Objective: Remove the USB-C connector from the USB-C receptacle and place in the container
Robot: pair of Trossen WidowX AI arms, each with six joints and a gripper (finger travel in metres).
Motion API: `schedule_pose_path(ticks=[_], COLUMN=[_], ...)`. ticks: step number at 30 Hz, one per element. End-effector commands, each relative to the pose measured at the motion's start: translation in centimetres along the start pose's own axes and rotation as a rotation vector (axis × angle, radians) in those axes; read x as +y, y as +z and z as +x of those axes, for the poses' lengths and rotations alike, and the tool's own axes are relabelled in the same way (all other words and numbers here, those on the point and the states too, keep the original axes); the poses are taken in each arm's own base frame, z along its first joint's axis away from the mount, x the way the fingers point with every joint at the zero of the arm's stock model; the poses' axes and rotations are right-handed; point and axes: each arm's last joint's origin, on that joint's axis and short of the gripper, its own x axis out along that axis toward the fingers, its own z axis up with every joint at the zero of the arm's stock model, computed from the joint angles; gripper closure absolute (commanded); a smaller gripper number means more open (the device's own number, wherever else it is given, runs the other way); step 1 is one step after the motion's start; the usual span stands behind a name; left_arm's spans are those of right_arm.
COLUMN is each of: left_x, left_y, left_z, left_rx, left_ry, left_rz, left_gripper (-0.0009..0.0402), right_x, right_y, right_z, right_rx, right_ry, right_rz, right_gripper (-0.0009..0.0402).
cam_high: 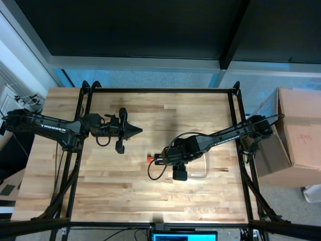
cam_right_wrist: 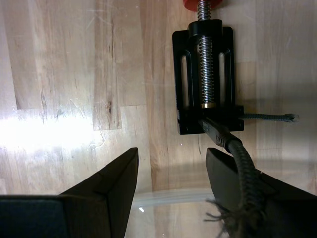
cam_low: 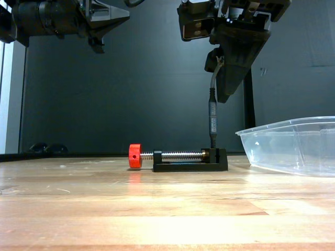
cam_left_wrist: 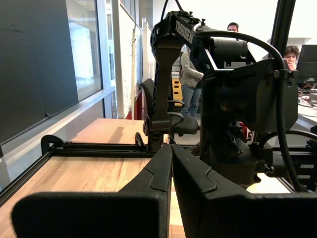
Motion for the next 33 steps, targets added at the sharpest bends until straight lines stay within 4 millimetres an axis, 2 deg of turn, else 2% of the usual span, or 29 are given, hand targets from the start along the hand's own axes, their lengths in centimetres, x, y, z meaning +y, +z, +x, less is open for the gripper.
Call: schedule_pose_path(ticks=[1, 11, 15, 21, 25, 33], left_x=[0.0, 0.0, 0.0, 0.0, 0.0, 0.0], left_y=[0.0, 0.0, 0.0, 0.0, 0.0, 0.0], left_z=[0.0, 0.0, 0.0, 0.0, 0.0, 0.0], left_rx=[0.0, 0.0, 0.0, 0.0, 0.0, 0.0], left_ry=[0.0, 0.0, 0.0, 0.0, 0.0, 0.0], left_rz=[0.0, 0.0, 0.0, 0.0, 0.0, 0.0], left_gripper=[0.0393, 0.0393, 0.0393, 0.0393, 0.0393, 0.0393], right_x=[0.2, 0.2, 0.2, 0.2, 0.2, 0.2], right_y=[0.1, 0.3, 0.1, 0.1, 0.1, 0.0], right_z=[0.4, 0.9, 1.4, 1.5, 1.5, 1.5], right_rx=[0.001, -0.037, -0.045, -0.044, -0.044, -0.043], right_ry=[0.009, -0.007, 0.008, 0.004, 0.004, 0.004], right_rz=[-0.001, -0.001, 0.004, 0.01, 0.011, 0.009], right_gripper=[0.0224, 0.0273, 0.031, 0.0396, 0.0384, 0.0392])
